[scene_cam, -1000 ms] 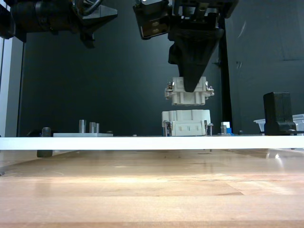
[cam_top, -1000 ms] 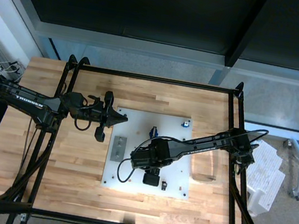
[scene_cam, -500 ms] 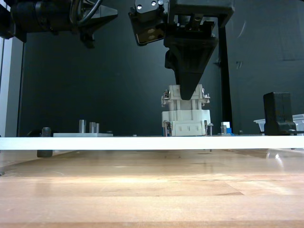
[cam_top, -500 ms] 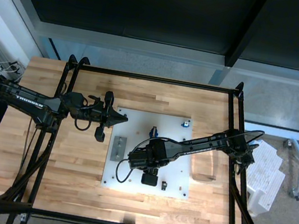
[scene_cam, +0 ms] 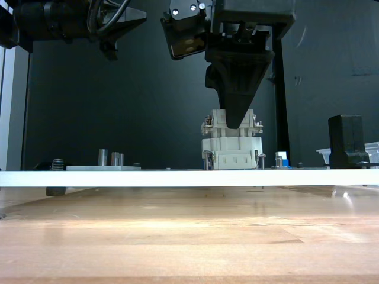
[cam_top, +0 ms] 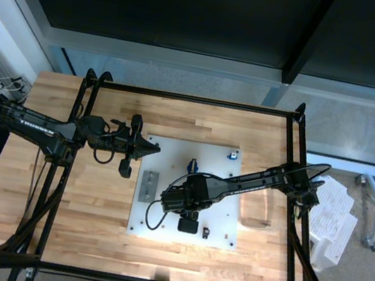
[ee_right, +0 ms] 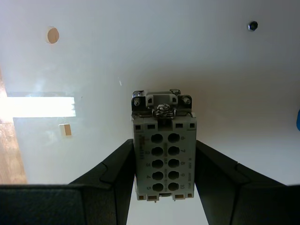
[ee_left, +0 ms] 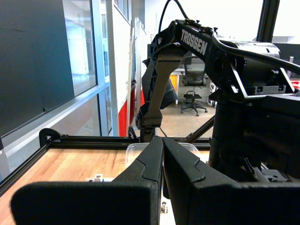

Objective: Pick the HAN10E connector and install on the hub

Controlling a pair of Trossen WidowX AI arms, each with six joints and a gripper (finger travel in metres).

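The low view shows what the right wrist view hides: the HAN10E connector [scene_cam: 216, 127], gripped by the right pincer [scene_cam: 235, 121], rests on the hub [scene_cam: 231, 155] just below the pincer. The left pincer [ee_left: 162, 154], fingers pressed together, hangs well apart over the worktop [cam_top: 86, 238].

Black arms [cam_top: 28, 119]; black cables [cam_top: 149, 214] (white TROSSEN lettering [ee_left: 193, 39]).

Left claw [ee_left: 162, 147] pinched together, high and level at left — right claw [scene_cam: 235, 121] points straight down, clamping the HAN10E connector [ee_right: 164, 154].
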